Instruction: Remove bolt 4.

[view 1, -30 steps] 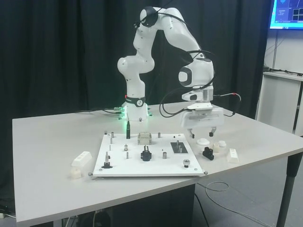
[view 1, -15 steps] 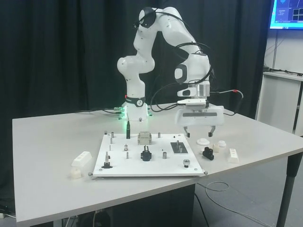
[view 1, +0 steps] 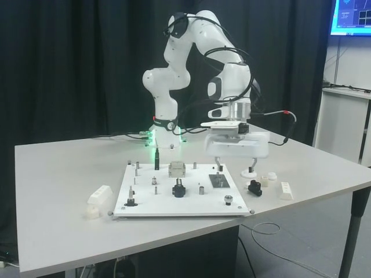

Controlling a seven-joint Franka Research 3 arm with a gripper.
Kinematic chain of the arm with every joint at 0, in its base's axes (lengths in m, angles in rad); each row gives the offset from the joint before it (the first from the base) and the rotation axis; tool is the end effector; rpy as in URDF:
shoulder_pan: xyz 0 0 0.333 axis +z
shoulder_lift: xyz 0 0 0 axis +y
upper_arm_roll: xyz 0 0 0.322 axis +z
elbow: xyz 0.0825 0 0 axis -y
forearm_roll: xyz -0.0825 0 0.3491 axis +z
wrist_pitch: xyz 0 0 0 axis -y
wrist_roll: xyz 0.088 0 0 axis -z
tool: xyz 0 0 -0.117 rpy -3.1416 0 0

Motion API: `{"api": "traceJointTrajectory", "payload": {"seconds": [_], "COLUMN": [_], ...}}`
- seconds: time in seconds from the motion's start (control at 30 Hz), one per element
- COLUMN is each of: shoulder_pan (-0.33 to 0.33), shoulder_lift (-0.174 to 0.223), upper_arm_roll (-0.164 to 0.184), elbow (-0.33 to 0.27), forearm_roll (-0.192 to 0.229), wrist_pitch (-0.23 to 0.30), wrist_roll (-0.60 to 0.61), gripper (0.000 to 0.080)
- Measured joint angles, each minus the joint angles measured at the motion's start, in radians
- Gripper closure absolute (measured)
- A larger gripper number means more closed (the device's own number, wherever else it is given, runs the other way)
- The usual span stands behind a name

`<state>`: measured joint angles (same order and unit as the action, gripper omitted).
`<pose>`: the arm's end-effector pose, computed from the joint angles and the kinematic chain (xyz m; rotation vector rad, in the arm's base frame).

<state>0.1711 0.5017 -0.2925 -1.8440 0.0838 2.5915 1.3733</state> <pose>0.6458 -0.0607 0.3103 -2.2041 2.0686 -0.4037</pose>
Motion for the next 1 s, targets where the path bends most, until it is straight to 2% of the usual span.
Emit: {"api": "traceJointTrajectory", "payload": {"seconds": [0.27, 0.5, 0.83, 1.0], "shoulder_pan": [-0.033, -0.047, -0.048, -0.046], "shoulder_lift": [0.034, 0.049, 0.065, 0.087], "upper_arm_roll": [0.000, 0.000, 0.008, 0.012], "elbow": [0.072, 0.102, 0.115, 0.130], "forearm_roll": [0.000, 0.000, 0.000, 0.000], "wrist_pitch": [-0.075, -0.122, -0.141, -0.139], "wrist_roll": [0.136, 0.326, 0.471, 0.523], "gripper": [0.0003, 0.0003, 0.0003, 0.0003]}}
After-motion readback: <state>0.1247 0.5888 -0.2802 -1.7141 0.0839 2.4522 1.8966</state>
